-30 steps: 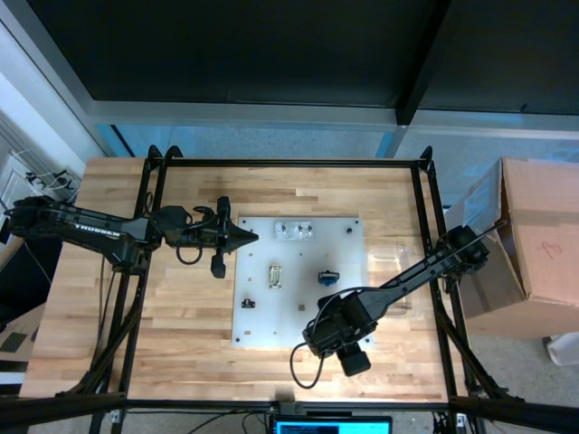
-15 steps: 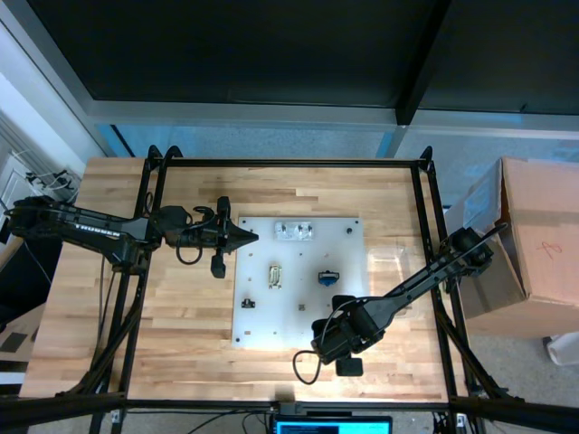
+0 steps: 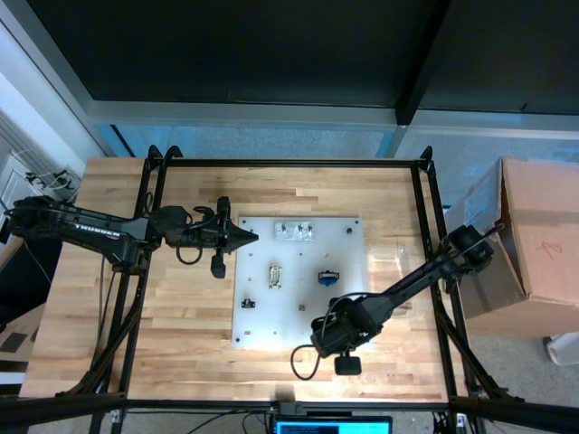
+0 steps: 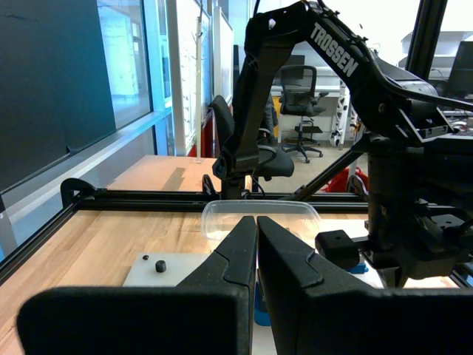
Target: Unfasten the M12 nut and place it in the container
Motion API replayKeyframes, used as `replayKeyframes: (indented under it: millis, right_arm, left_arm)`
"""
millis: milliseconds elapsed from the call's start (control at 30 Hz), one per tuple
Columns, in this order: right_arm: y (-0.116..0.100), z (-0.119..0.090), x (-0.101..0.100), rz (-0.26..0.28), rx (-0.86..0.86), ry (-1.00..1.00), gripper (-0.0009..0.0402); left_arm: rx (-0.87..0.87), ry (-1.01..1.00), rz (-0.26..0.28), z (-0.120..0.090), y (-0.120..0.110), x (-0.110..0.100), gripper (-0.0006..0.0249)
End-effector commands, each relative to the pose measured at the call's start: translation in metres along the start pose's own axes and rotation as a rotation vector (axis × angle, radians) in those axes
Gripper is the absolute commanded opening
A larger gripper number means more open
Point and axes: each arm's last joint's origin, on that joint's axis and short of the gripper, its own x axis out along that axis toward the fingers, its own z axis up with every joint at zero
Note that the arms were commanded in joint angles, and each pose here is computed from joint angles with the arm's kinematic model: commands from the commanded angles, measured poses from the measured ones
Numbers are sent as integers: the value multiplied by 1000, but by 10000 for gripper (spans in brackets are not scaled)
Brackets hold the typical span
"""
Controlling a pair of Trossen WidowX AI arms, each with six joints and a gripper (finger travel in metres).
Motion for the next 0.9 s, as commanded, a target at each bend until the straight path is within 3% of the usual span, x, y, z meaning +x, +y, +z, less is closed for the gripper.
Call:
replayKeyframes:
  millis: [33, 200, 333, 733, 767, 867, 900]
  right_arm:
    - [-4, 2, -1, -1, 2, -5, 0]
    - [-7, 3, 0, -7, 3, -7, 0]
    - [-9, 2, 0, -55, 26, -19, 0]
    - [-9, 2, 0, -60, 30, -15, 0]
    - [-10, 2, -1, -77, 32, -20, 0]
    - [-16, -1, -10, -247, 110, -86, 0]
    - [-17, -3, -13, -275, 117, -94, 0]
  left_arm:
    - [0, 0, 0, 0, 0, 0, 0]
    - [0, 0, 0, 0, 0, 0, 0]
    - [0, 0, 0, 0, 0, 0, 0]
    - [0, 0, 0, 0, 0, 0, 0]
    - [0, 0, 0, 0, 0, 0, 0]
    - [0, 0, 0, 0, 0, 0, 0]
    - [0, 0, 0, 0, 0, 0, 0]
